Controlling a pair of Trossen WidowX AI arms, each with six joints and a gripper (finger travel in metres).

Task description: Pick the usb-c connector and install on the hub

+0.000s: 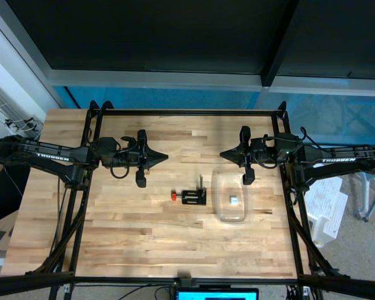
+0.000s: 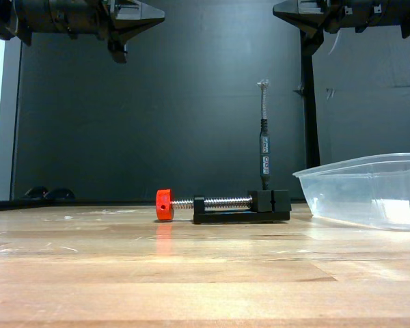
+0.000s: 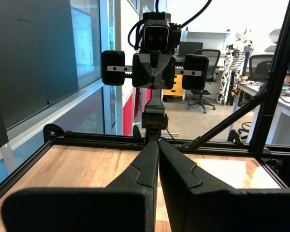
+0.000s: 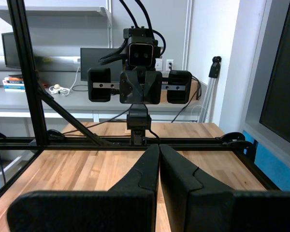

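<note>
Overhead, low, two opposed wrist views

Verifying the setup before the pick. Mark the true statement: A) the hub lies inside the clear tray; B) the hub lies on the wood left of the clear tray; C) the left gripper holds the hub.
B: the hub sits on the bare table just left of the clear tray, apart from it, while the left gripper and right gripper hover high over the far half, jaws shut and empty.
</note>
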